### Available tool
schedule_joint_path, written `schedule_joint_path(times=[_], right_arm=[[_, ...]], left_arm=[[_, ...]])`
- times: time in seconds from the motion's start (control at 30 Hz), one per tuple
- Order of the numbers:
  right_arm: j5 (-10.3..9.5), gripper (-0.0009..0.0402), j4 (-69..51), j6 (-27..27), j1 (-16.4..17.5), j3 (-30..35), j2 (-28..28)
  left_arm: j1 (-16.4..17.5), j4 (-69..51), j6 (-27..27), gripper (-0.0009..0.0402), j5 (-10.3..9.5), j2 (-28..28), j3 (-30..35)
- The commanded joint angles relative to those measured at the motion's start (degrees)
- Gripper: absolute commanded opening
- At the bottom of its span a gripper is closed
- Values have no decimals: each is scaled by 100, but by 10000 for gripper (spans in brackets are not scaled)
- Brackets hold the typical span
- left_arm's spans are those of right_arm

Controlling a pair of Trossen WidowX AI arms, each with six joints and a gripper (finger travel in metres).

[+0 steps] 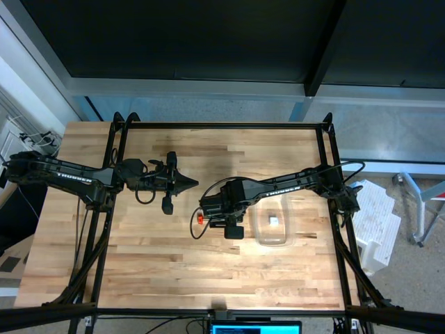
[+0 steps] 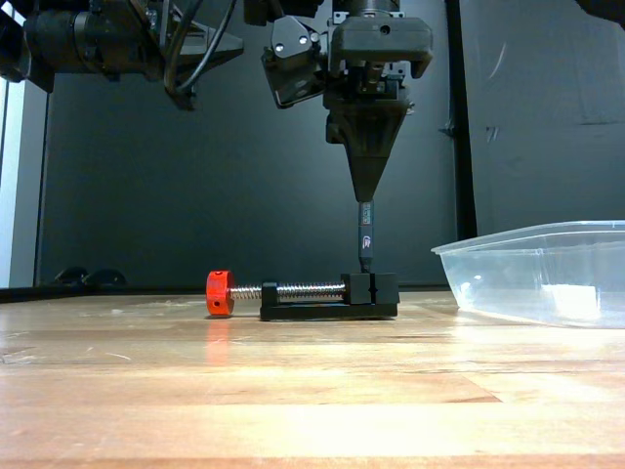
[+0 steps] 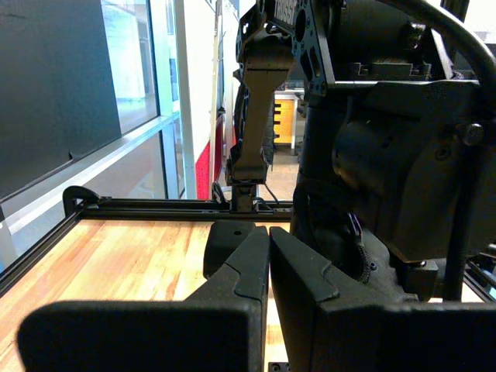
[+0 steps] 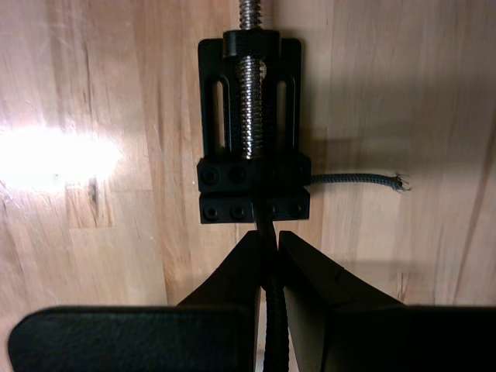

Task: Pick the USB-C connector and install on taskboard

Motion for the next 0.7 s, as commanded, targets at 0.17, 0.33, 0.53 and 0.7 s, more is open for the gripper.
schedule_joint_path(times=[0.17,0.33,0.53,0.7], right_arm=[[-11,0,144,7,0,-133,46],[-48,0,144,11,4,-133,-15],[-48,7,149,15,15,-133,-101],[-48,44,151,26,24,-133,-181]], left_arm=[[0,0,0,0,2,2,0],[0,0,0,0,2,2,0],[0,0,0,0,2,2,0],[0,0,0,0,2,2,0]])
